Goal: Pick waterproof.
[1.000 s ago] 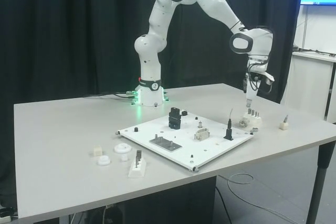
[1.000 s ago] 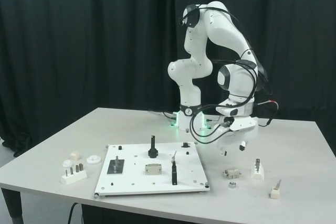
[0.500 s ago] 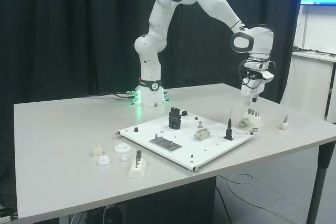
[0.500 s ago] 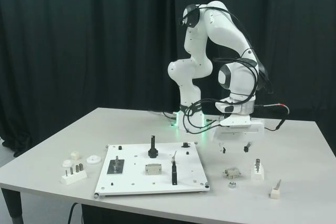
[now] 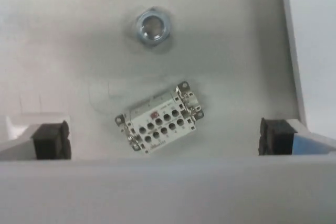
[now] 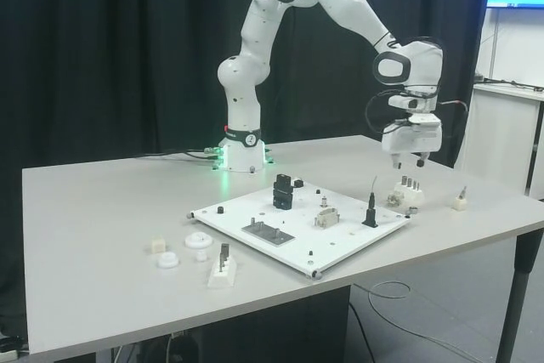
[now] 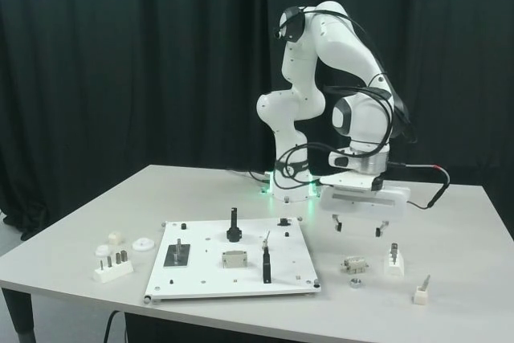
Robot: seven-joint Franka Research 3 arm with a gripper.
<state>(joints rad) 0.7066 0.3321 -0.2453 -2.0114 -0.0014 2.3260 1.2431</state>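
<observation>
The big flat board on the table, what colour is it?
White board; the second room view shows it best.

Both room views are evenly lit from overhead; the grey worktop shows soft, short shadows. A green glow marks the arm base. The wrist view is dimmer and soft, with its near edge blurred.

- The board lies flat on the worktop, in front of the arm's base.
- The waterproof connector rests on the worktop just beside the board's edge, below the end effector.
- A nut lies near the connector, apart from it.
- A small pin holder stands beyond the connector, farther from the board.
</observation>
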